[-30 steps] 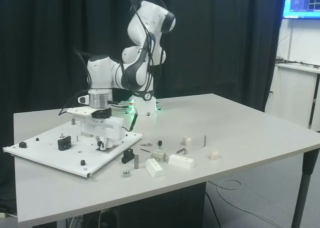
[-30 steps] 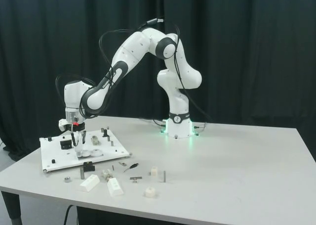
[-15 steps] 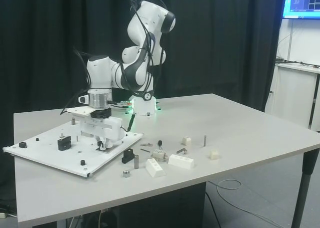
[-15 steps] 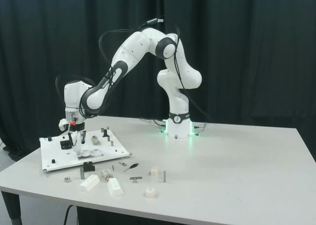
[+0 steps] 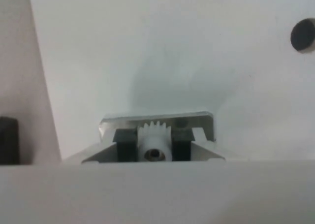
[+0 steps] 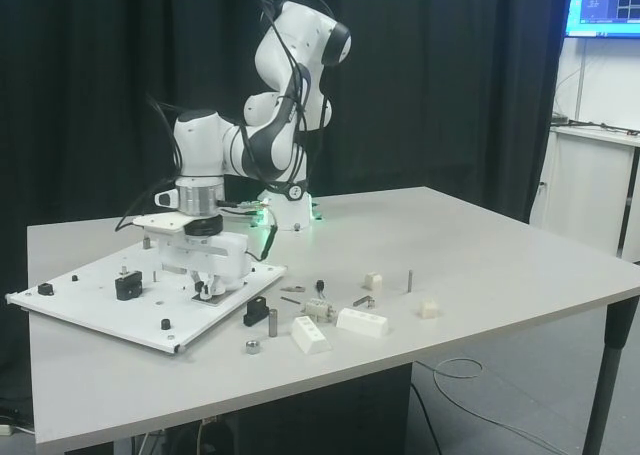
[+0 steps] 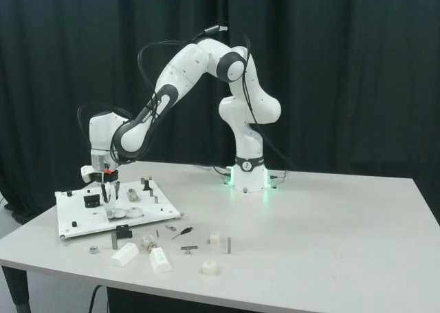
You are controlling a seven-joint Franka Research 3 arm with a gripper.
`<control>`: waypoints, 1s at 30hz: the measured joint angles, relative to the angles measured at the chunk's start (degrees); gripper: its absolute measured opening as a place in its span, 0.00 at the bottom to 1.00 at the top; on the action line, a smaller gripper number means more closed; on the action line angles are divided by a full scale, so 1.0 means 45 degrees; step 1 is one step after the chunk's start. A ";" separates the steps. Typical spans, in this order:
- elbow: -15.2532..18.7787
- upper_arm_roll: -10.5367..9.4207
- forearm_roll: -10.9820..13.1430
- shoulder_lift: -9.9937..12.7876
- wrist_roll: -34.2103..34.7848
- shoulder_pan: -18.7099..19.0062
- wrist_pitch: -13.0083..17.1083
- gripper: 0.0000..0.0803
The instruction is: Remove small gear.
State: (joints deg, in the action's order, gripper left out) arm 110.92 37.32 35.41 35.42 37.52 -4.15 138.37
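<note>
Jaws of the gripper point(image 5: 155, 144) are squeezed tight on the small gear point(image 5: 154, 141), one black pad on each side of it. Since a second ago the arm point(image 7: 180, 72) has gone up a little, so the gear now hangs just above the white board point(image 6: 90, 297) instead of sitting low on it. Loose white blocks point(image 6: 361, 321) lie on the grey surface point(image 6: 480, 245), not moved.
</note>
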 joint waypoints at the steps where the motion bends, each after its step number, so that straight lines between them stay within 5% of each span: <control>1: 0.0000 0.0002 0.0015 0.0000 0.0162 -0.0003 -0.0003 0.17; 9: 0.0001 0.0007 0.0011 -0.0001 0.1236 -0.0002 -0.0006 0.17; 18: 0.0001 0.0007 -0.0004 -0.0007 -0.0533 0.0007 -0.0011 0.17; 30: 0.0005 0.0010 0.0033 -0.0011 0.0716 0.0001 -0.0016 0.17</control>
State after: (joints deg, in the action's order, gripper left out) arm 110.94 37.37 35.55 35.38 40.74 -4.15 138.30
